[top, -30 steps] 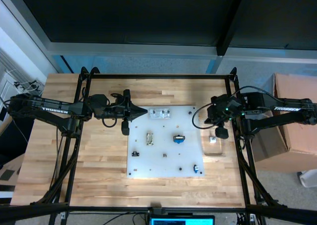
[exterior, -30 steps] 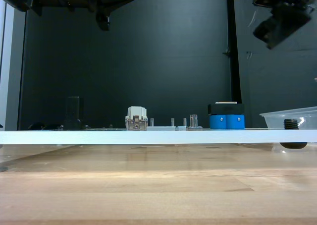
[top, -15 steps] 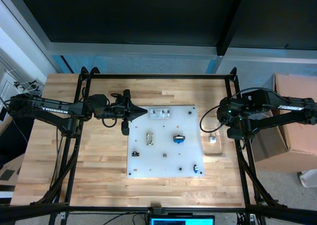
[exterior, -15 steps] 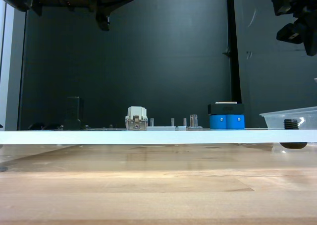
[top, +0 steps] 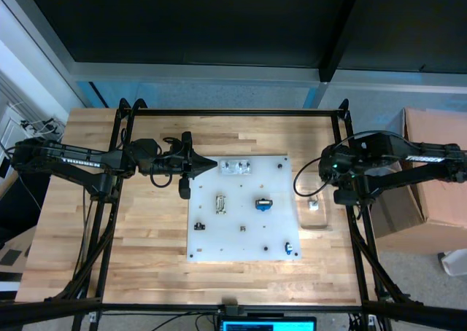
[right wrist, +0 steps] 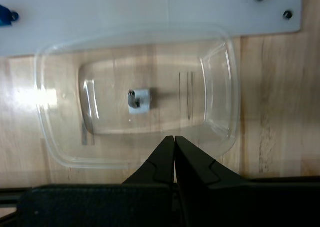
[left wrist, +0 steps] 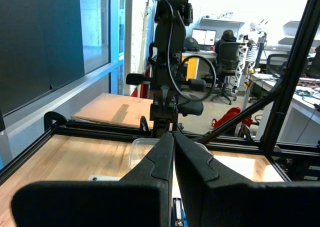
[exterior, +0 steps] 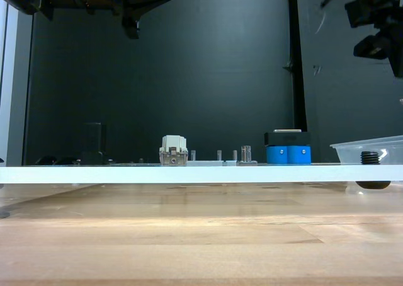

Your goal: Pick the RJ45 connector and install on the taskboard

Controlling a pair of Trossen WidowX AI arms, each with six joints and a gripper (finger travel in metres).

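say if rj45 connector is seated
Out: white RJ45 connector lies free in clear plastic tray below shut right end effector; left end effector shut beside white board.

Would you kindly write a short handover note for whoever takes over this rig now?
Left gripper: shut, empty, high over the board's far-left corner.
Right gripper: shut, empty, high above the tray's edge.
Connector: lying free in the tray.
Done: nothing yet.
To do: pick the connector, seat it on the board.
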